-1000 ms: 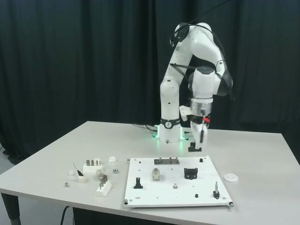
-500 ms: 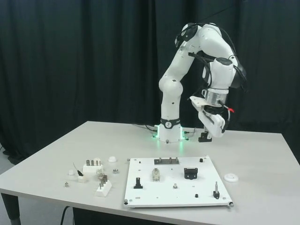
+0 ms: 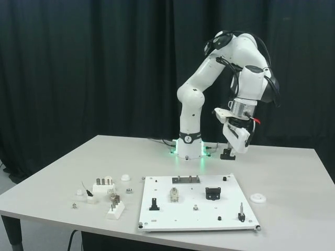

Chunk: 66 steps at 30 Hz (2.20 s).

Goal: Insert D-SUB.

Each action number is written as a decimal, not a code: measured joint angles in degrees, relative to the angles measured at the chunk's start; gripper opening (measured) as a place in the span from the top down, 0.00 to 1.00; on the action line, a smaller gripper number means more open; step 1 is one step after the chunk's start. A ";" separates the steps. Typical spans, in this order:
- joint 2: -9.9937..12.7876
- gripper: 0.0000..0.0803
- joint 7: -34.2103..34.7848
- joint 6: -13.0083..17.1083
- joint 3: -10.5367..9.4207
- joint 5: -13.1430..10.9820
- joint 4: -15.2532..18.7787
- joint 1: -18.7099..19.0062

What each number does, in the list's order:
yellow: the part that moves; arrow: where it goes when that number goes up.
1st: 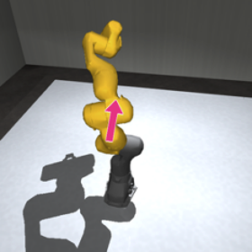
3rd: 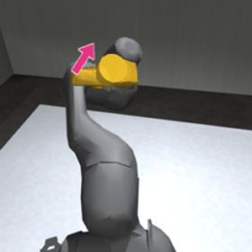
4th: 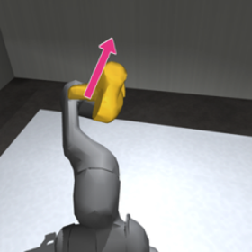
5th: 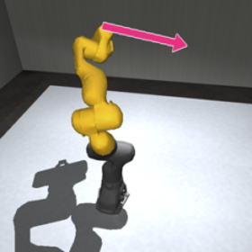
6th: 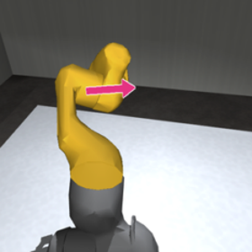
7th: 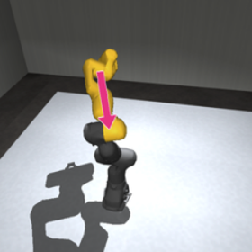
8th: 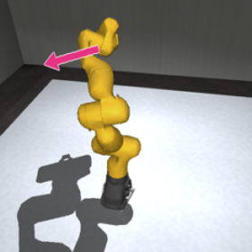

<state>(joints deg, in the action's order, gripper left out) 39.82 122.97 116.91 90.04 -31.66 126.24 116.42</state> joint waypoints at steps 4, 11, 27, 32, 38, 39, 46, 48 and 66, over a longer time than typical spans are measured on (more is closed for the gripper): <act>4.09 0.81 -1.48 -0.16 0.81 -3.45 0.33 -0.45; 9.84 0.81 -5.34 -3.31 3.19 -8.96 0.95 -0.65; 12.32 0.81 -10.39 -5.93 7.91 -10.56 1.25 -1.82; 12.32 0.81 -11.10 -4.72 7.87 -11.52 1.26 -3.08; 12.32 0.81 -13.07 -3.29 7.23 -13.74 1.25 -4.77; 12.32 0.81 -13.17 -3.10 7.05 -14.07 1.24 -5.04; 12.32 0.81 -14.06 -1.85 5.60 -16.09 1.04 -6.79; 12.33 0.81 -14.14 -1.54 5.15 -16.52 0.94 -7.23; 12.33 0.81 -15.19 -0.54 1.11 -19.35 -0.84 -11.49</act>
<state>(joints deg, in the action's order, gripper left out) 52.16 107.77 116.37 91.16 -51.02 125.41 104.93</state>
